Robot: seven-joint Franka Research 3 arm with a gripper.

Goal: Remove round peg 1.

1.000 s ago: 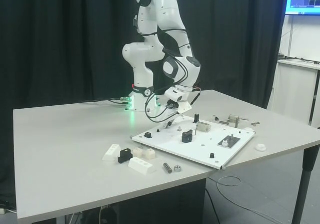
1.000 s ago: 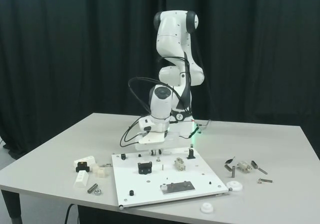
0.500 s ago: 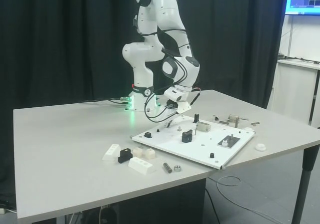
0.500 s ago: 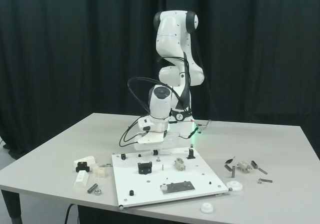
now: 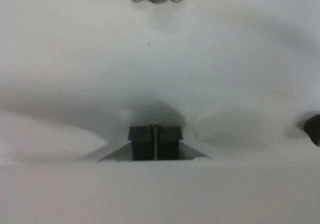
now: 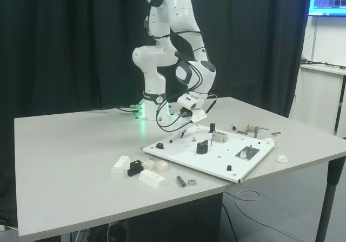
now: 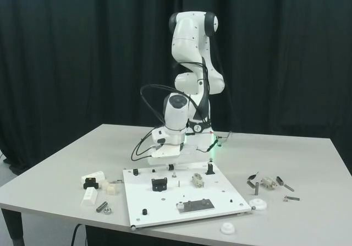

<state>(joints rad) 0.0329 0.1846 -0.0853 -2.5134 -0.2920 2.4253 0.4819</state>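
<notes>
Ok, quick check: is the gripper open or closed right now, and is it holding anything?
Gripper: closed, the two black pads pressed together just above the white board. Whether a peg is pinched between them cannot be told.

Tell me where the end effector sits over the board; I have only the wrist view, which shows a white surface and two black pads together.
Observer: The end effector hangs low over the white board, at its far edge, the side nearest the arm's base.
Operator: Anything close by on the board?
Observer: A black bracket stands on the board, nearer the front edge than the end effector.
Operator: Any parts off the board?
Observer: White blocks lie on the grey table beside the board.
</notes>
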